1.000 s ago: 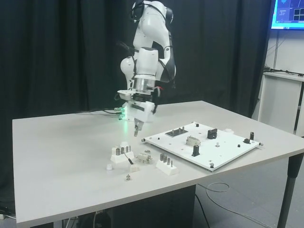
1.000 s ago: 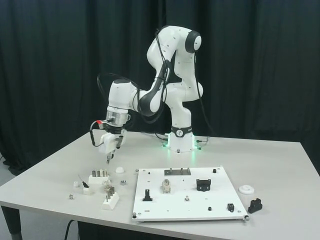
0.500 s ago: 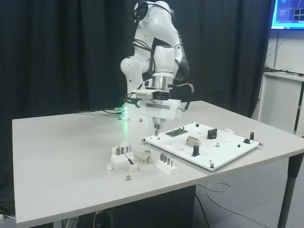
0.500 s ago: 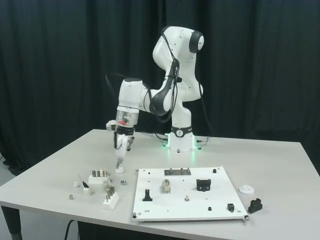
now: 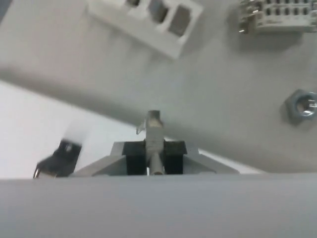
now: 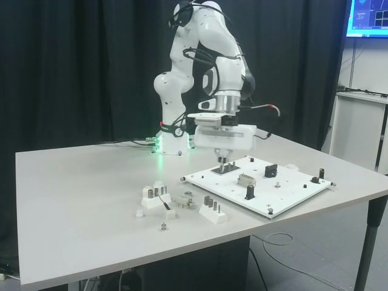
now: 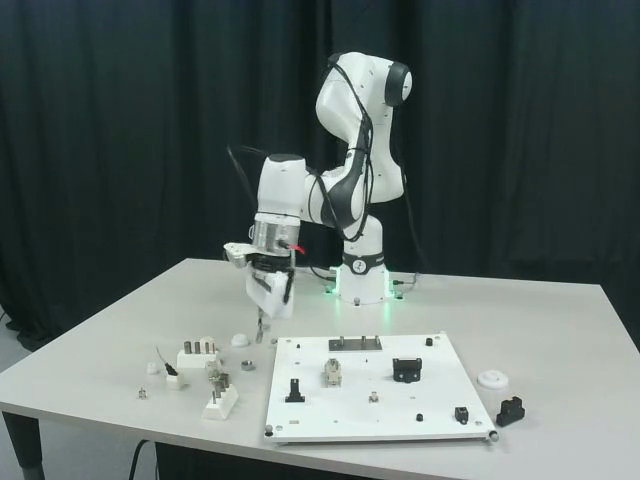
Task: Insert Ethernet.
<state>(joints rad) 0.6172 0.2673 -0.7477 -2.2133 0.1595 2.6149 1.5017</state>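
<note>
One end effector point(image 5: 155, 148) was all there was, pinched narrow on a slim Ethernet plug point(image 5: 153, 130) pointing straight down; the white board point(image 7: 375, 390) lay lower right of it in the second room view, plug hanging above the board's near-left edge.

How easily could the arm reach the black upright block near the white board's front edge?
Probably easily: the gripper hangs by the white board, and nothing tall stands before the black block. But its fingers clamp a small grey part.
</note>
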